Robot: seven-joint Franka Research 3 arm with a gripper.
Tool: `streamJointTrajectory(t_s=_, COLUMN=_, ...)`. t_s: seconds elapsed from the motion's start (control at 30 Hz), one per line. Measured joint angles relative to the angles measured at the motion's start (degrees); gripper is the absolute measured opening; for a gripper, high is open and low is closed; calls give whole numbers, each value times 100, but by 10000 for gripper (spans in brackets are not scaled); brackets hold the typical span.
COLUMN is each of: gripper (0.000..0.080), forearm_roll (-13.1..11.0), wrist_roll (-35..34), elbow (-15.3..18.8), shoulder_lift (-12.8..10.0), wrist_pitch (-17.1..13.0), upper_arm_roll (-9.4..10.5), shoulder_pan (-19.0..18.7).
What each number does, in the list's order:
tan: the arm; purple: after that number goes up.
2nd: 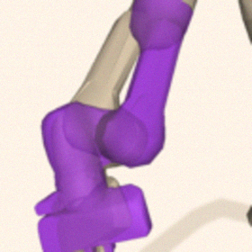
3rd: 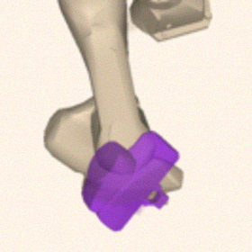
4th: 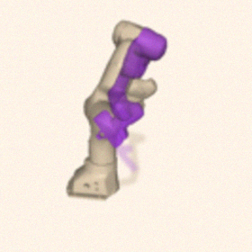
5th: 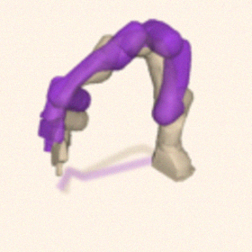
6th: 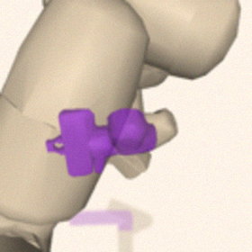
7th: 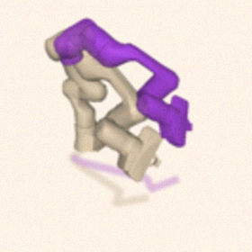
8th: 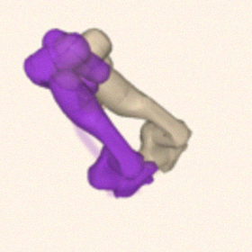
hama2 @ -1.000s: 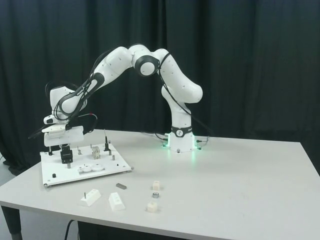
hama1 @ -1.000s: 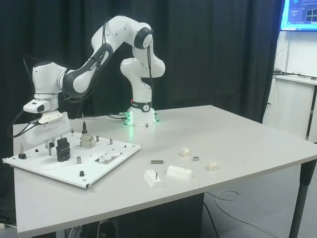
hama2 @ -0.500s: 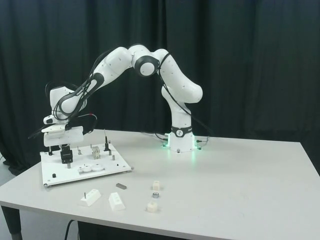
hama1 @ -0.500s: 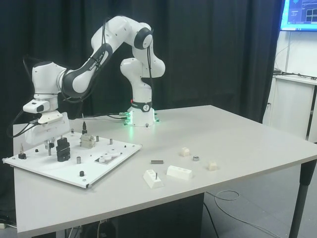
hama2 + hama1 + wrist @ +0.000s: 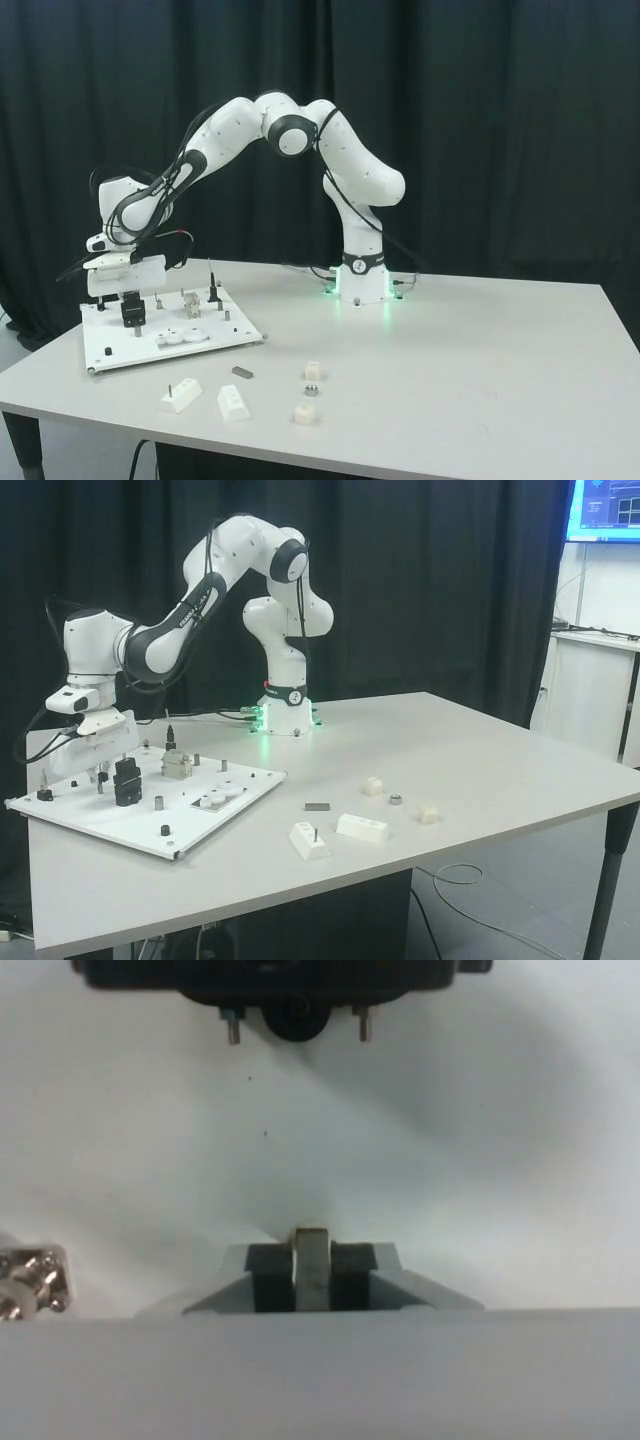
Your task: Insert square peg 2.
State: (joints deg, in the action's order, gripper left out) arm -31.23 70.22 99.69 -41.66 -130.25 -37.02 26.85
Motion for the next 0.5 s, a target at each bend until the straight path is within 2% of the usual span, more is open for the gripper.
streamJointTrajectory(t_s=0.23, gripper=75, forearm_roll=0, wrist_roll=89, elbow=-6, shoulder_lift=0, wrist_pitch=3, upper_arm_roll=-2, shoulder_pan=5)
streamJointTrajectory(t_s=0.27, gripper=126, forearm_roll=0, wrist_roll=100, elbow=-11, shoulder_lift=0, wrist_pitch=3, upper_arm_roll=-4, shoulder_pan=7)
streamJointTrajectory(t_s=0.47, gripper=126, forearm_roll=0, wrist_roll=102, elbow=-64, shoulder_lift=27, wrist_pitch=36, upper_arm_roll=-10, shoulder_pan=9)
streamJointTrajectory(t_s=0.5, gripper=477, forearm_roll=0, wrist_roll=102, elbow=-78, shoulder_lift=33, wrist_pitch=51, upper_arm_roll=-13, shoulder_pan=9)
